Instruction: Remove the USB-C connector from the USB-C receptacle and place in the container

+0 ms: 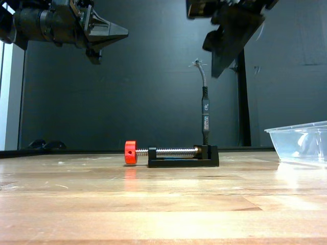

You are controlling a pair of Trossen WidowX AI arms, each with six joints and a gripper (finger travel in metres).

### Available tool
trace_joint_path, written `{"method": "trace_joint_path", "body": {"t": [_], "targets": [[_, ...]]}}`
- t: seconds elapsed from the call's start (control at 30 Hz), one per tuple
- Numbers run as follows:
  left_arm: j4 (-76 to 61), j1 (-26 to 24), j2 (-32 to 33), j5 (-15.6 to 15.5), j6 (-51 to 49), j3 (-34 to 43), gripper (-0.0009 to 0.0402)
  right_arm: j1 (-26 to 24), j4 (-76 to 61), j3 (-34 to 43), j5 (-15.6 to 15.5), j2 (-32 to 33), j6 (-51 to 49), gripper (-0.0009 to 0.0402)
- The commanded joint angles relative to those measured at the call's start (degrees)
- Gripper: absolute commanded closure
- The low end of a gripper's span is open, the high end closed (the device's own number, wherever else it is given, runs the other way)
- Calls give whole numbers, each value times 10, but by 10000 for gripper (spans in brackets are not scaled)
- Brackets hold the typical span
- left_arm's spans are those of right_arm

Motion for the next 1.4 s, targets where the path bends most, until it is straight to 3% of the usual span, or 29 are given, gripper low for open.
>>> {"method": "trace_joint_path", "body": {"t": [0.03,0.27,0.5,0.93,1.4], "targets": [[0,0,0,0,0,0,393,1,17,-1,9,19,14,162],[0,0,0,0,0,0,393,1,51,-1,9,53,21,179],[0,0,0,0,0,0,393,2,60,-1,8,77,12,225],[0,0,0,0,0,0,393,3,54,-1,8,75,12,394],[0,0,0,0,0,0,393,4,54,0,8,63,13,393]]}}
